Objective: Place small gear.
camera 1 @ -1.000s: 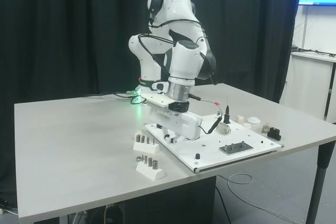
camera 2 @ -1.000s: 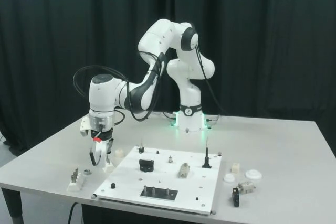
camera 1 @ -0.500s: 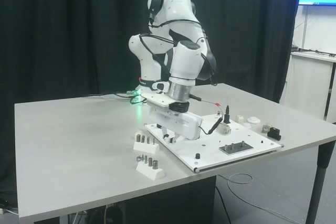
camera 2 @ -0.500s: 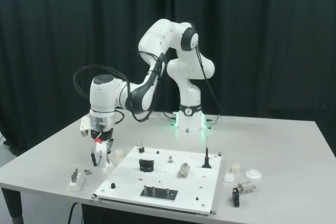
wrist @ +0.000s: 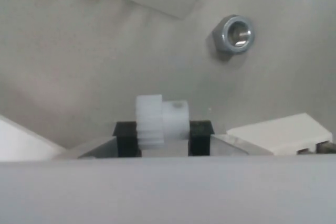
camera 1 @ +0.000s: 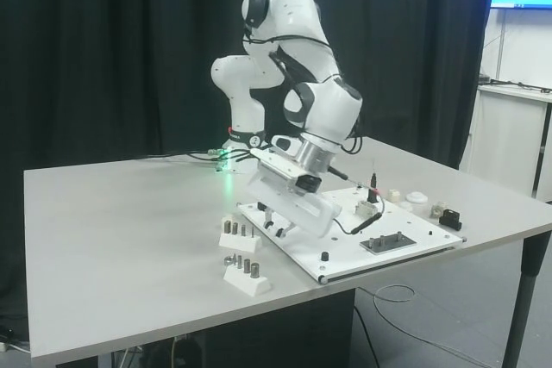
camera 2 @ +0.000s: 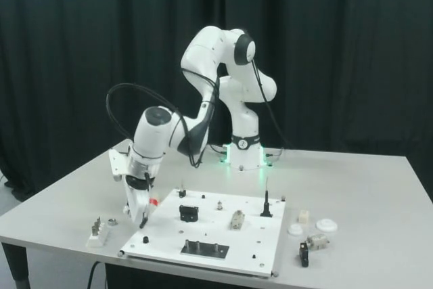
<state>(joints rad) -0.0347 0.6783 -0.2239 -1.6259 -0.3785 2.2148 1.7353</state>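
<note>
The gripper (wrist: 163,141) is clamped on the small gear (wrist: 159,120), above the grey table (wrist: 79,66). A metal nut (wrist: 234,33) lies nearby, beside what seem white holder blocks (wrist: 276,132). Black curtains (camera 2: 338,45) hang behind.

Two room cameras sharing the arm (camera 1: 293,49); close downward wrist camera.

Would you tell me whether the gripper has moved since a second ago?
Yes. The gripper, holding the small gear, has tilted and shifted toward the white board.
</note>
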